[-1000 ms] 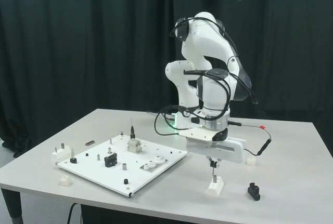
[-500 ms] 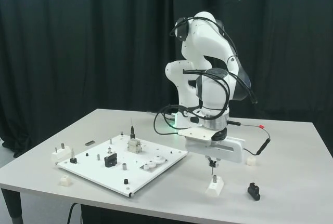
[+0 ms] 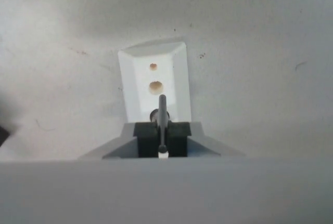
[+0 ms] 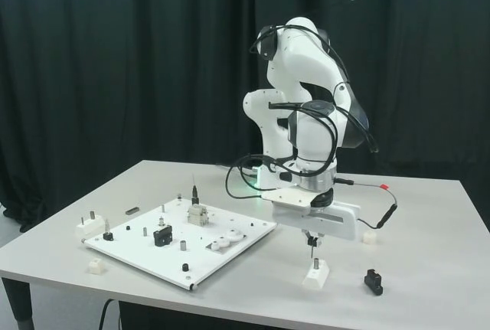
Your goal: Insert round peg 1.
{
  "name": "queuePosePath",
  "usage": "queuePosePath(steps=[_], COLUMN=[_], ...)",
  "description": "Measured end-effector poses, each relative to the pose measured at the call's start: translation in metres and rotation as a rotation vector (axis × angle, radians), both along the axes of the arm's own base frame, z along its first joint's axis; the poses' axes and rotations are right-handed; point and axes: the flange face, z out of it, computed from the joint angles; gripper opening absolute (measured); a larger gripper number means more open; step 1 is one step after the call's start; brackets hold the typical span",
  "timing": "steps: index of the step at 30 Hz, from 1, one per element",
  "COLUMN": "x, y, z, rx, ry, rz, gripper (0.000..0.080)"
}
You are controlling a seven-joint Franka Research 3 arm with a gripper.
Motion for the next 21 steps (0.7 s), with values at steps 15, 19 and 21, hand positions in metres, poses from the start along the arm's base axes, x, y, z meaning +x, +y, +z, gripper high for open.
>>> queuePosePath(steps=[15,19,21], x=[0.003,0.005,0.005], y=[-0.008,-0.017,-0.024], z=[0.001,0.004,0.006], rx=[-0.007,-0.019,-0.030], ry=[-0.004,-0.003,0.001], rz=[-0.011,-0.013,-0.003], gripper=[0.0034,0.0034,0.0034])
